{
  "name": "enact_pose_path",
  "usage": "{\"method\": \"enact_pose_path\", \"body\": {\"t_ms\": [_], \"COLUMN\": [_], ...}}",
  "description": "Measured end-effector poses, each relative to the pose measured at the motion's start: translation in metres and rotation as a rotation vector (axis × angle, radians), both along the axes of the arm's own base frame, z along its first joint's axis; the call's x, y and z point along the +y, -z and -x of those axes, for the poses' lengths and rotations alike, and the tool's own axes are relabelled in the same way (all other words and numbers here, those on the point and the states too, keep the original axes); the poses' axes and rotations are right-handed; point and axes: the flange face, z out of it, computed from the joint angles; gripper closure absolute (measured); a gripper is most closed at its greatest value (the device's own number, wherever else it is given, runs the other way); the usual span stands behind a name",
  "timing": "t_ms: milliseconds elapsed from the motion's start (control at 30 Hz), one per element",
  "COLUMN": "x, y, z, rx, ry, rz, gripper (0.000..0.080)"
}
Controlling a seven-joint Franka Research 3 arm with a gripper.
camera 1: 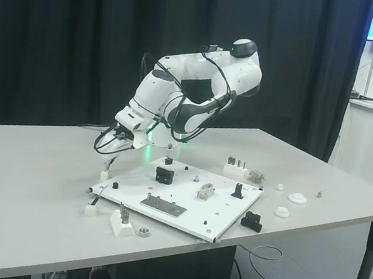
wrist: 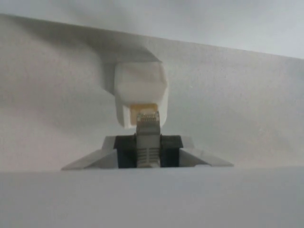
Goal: Place Ethernet.
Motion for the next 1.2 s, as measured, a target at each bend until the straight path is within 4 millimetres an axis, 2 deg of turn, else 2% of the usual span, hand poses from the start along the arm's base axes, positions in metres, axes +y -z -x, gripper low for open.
{"method": "enact_pose_path", "body": {"t_ms": [1167, 1200], "x": [-0.0058, -0.0063], "y": [0.0061, 0.0065], "z": [0.0014, 0.0012], "rx": [-0.015, -0.015], "ry": [0.052, 0.053], "rz": [-0.011, -0.012], "gripper": [0.0703, 0.0464]}}
